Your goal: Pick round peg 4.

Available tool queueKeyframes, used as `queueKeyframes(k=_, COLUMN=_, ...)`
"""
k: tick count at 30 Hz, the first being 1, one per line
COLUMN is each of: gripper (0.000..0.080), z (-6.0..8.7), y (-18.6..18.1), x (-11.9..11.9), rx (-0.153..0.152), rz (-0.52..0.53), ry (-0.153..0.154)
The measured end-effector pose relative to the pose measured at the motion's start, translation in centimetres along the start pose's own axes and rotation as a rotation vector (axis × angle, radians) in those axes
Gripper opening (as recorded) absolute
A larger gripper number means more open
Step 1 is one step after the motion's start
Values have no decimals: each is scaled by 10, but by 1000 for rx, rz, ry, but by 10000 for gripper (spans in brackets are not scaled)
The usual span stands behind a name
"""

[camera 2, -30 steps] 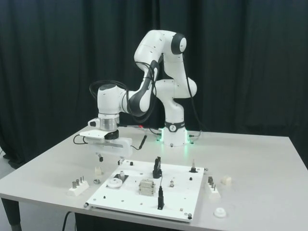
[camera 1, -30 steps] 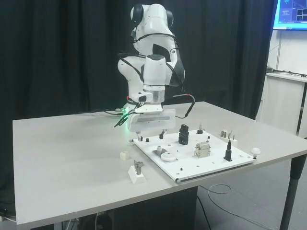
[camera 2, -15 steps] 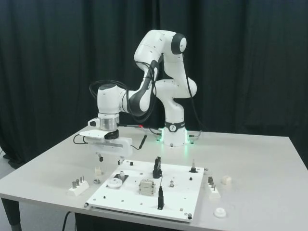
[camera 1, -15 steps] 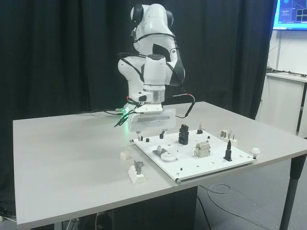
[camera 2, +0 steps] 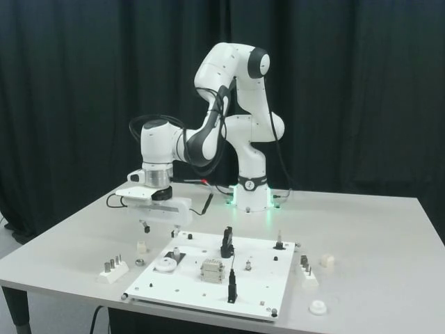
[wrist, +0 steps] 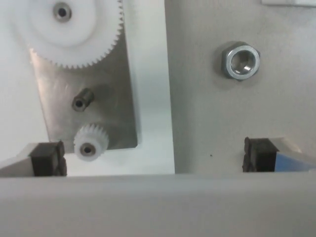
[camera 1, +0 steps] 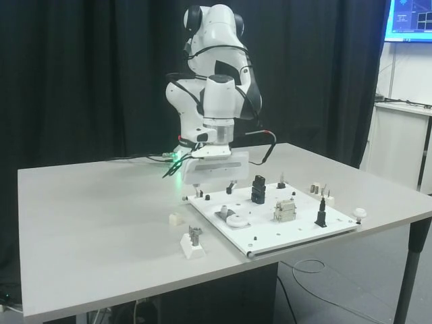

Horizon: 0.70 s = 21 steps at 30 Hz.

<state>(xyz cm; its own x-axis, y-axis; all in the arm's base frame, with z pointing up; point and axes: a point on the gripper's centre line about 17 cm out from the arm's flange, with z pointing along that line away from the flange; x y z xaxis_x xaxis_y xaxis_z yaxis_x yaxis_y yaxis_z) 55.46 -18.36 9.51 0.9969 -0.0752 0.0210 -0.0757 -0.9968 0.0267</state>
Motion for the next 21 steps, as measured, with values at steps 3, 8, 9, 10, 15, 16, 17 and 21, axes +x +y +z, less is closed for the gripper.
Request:
queueKeyframes(k=3, gripper=800, z=-2, y=-1, x=1, rx=1, rz=2, ry=3)
queueKeyframes(k=8, gripper=800, z=-5, y=-2, x=3, rx=2, rz=1, ry=8)
queueKeyframes(k=9, gripper=800, z=-6, y=-3, x=3, rx=3, rz=1, ry=8)
queueKeyframes(k=10, gripper=800, z=-6, y=-3, x=4, rx=3, rz=2, ry=9)
queueKeyframes(k=15, gripper=800, z=-9, y=-3, x=6, rx=4, rz=2, ry=13)
queueKeyframes(k=16, gripper=800, z=-9, y=-3, x=6, rx=4, rz=2, ry=14)
queueKeyframes(k=17, gripper=800, z=-10, y=-3, x=6, rx=4, rz=2, ry=14)
queueKeyframes(k=21, gripper=800, z=-11, y=-3, x=8, rx=4, rz=1, ry=15)
